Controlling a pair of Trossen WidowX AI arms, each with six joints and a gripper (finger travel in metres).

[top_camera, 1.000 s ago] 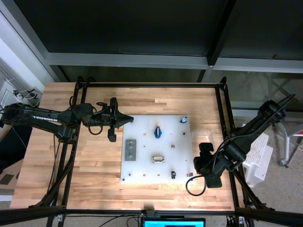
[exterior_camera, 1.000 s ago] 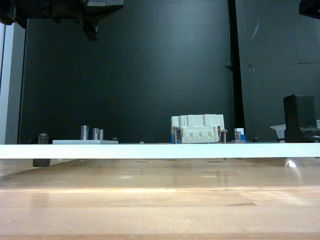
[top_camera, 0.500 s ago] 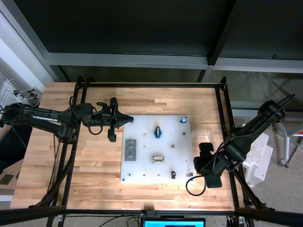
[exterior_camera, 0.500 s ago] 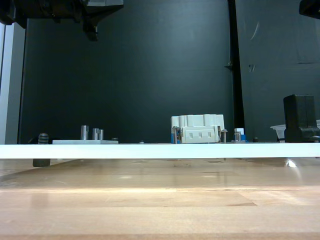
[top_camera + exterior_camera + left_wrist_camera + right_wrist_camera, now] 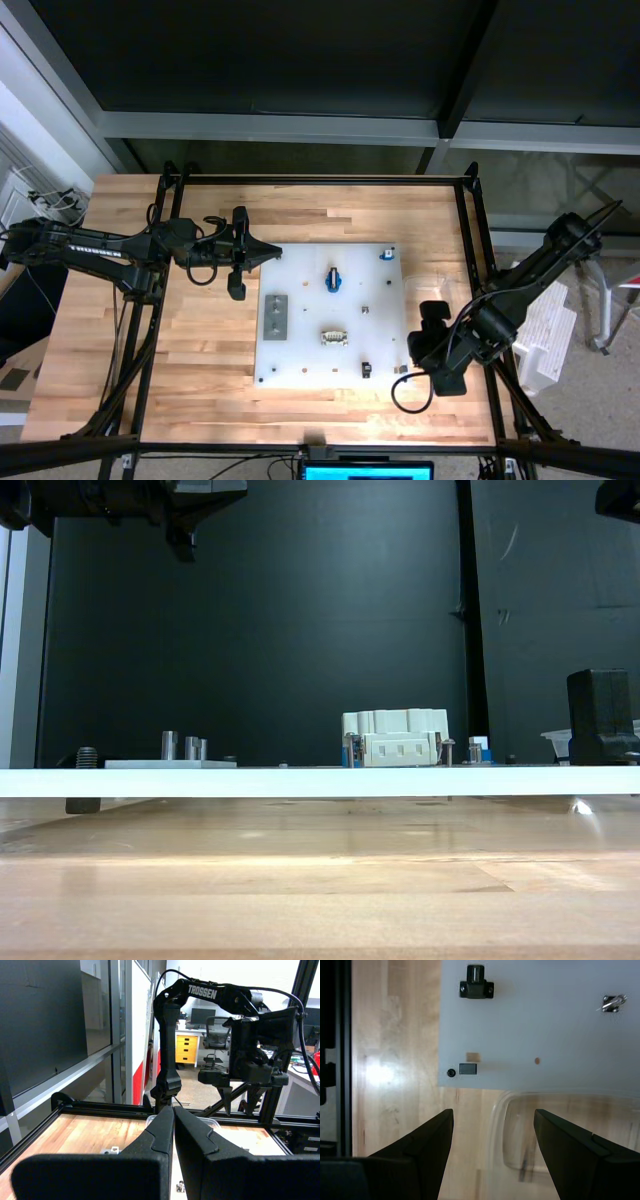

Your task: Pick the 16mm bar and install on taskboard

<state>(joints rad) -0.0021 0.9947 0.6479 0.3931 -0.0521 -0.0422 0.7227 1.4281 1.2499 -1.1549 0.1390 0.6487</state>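
Left wrist view is showing the left gripper (image 5: 173,1116) clenched, its two fingers (image 5: 160,1135) pressing flat together with nothing between them. It is hanging high over the table (image 5: 200,340), just off the far left corner of the white taskboard (image 5: 300,290), and pointing right. Beyond it, white lettering (image 5: 202,991) reading TROSSEN is showing on the right arm (image 5: 167,1035). The right gripper (image 5: 493,1122) is hanging released, its fingers (image 5: 430,1145) spread wide and holding nothing, pointing down just off the board's near right corner. It is hanging beside one clear tub (image 5: 570,1094), which is sitting on the table just beside the board's right edge. One thin dark shape (image 5: 522,1170) is lying inside the tub, too dim to identify. The 16mm bar is sitting in neither gripper, and where it is lying I cannot tell. On the board's left, one grey plate (image 5: 170,764) is carrying three upright metal pegs (image 5: 169,745). One white connector (image 5: 395,738) is standing near the middle.
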